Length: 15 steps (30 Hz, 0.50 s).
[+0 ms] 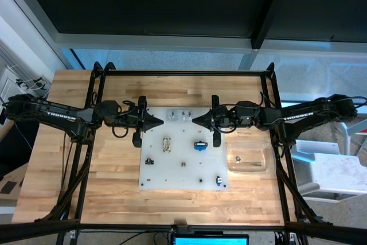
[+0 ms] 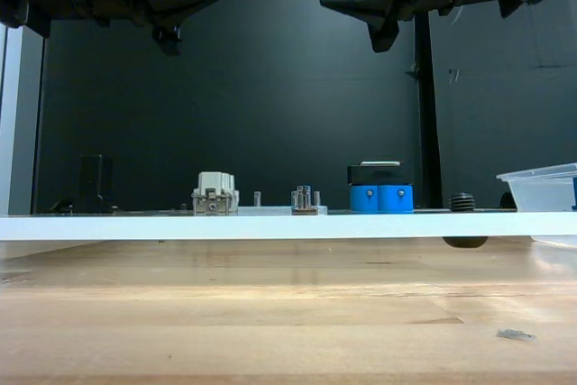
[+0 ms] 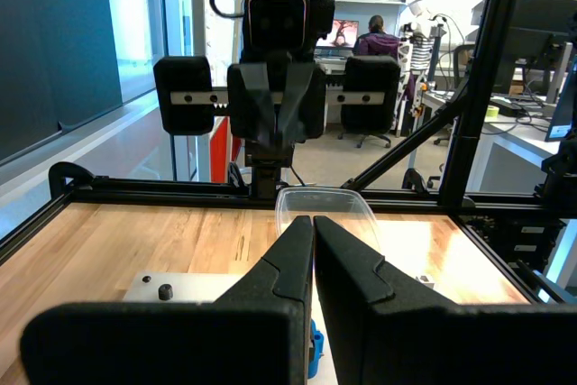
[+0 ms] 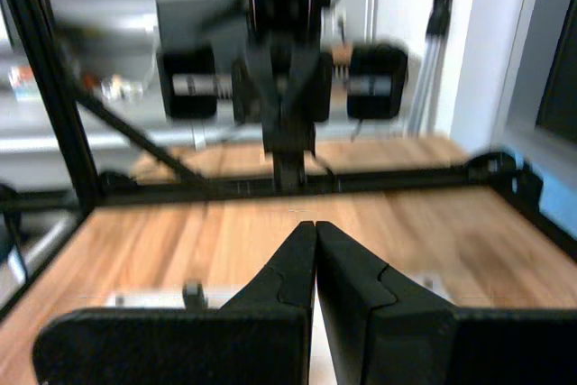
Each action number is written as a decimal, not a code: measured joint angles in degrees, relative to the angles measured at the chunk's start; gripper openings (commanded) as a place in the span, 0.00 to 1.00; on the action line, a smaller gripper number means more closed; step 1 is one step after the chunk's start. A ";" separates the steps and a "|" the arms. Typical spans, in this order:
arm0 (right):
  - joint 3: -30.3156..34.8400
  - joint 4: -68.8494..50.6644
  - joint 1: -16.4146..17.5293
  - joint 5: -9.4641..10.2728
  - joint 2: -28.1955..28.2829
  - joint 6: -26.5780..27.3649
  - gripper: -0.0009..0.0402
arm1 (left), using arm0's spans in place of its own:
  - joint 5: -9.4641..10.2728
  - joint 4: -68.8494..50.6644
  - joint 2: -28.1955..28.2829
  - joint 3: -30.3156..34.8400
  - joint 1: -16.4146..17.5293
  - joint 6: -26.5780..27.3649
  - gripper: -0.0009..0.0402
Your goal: Pick the M12 fastener and fasten on the M12 threads
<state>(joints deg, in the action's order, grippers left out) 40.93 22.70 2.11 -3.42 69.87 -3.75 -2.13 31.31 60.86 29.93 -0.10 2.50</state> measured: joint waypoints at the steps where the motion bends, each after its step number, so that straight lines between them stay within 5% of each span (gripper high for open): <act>1: 0.81 -3.34 0.00 0.02 -0.35 0.20 0.02 | 0.00 0.00 0.00 0.00 0.00 0.00 0.02; 7: 7.45 -23.34 0.13 3.43 -0.92 3.78 0.02 | 0.00 0.00 0.00 0.00 0.00 0.00 0.02; 15: 15.37 -46.84 0.59 4.55 -0.81 11.58 0.02 | 0.00 0.02 -0.02 0.02 0.00 0.00 0.02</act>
